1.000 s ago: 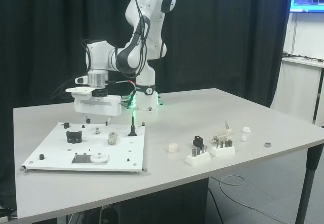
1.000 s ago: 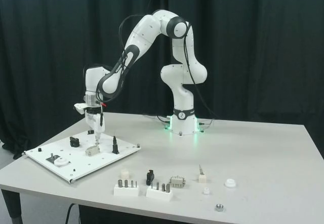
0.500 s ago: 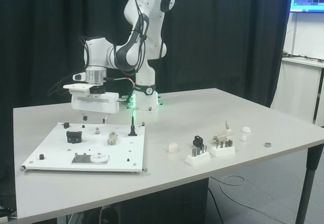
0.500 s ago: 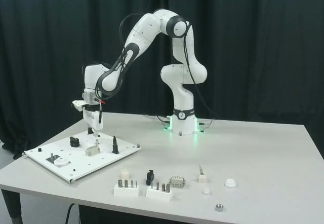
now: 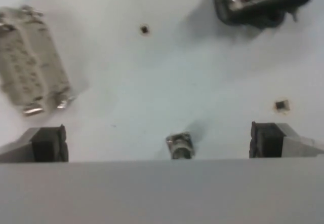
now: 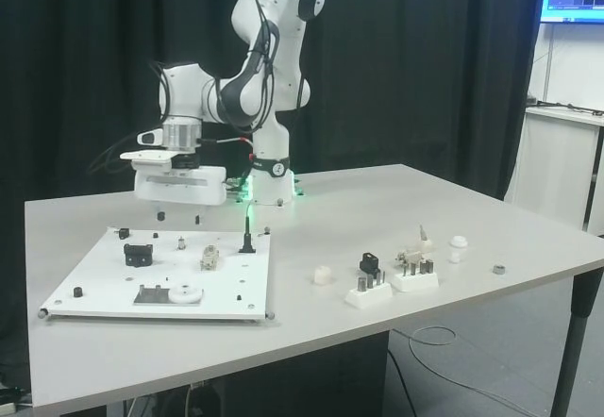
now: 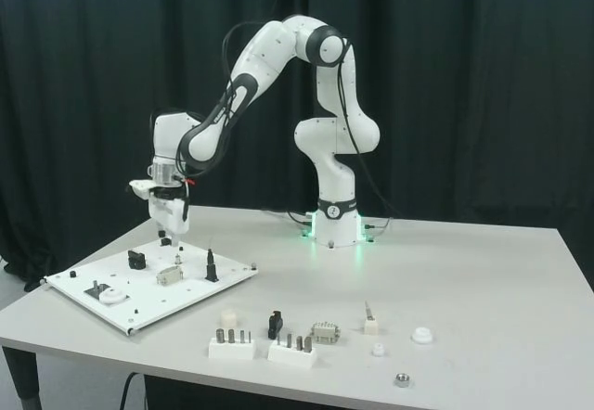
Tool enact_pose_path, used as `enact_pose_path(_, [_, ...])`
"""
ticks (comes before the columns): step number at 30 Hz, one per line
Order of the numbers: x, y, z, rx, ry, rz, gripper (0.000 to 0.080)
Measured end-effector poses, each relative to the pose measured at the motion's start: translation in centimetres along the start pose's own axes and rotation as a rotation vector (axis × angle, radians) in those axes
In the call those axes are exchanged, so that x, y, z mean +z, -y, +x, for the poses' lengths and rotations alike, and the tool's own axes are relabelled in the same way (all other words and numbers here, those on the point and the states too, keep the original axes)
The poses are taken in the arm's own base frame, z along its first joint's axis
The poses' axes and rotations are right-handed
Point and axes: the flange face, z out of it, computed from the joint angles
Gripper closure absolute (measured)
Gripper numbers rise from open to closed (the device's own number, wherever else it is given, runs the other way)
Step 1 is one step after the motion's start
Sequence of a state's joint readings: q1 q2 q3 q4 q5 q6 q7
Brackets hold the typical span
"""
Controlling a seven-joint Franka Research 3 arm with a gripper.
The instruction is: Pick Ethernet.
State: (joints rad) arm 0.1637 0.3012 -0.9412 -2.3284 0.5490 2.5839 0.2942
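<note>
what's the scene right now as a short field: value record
gripper: open, empty, above the white board's far edge
board: white, on the grey table, near its left end in the first room view
under gripper: small metal stud, between the fingers in the wrist view
nearby on board: grey multi-pin connector, black connector
ethernet: cannot tell which part

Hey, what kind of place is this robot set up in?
Probably a robotics lab: a white arm bolted to a grey table, a white board of connectors, black curtains behind.

board [image 6: 160, 280] on table [image 6: 396, 209] | connector [image 5: 33, 69] on board | holders [image 6: 392, 285] beside board
</note>
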Motion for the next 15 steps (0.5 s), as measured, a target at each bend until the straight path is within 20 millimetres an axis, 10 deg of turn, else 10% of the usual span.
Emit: enact_pose_path(15, [-2.0, 4.6, -3.1, -0.079, 0.031, 0.057, 0.0003])
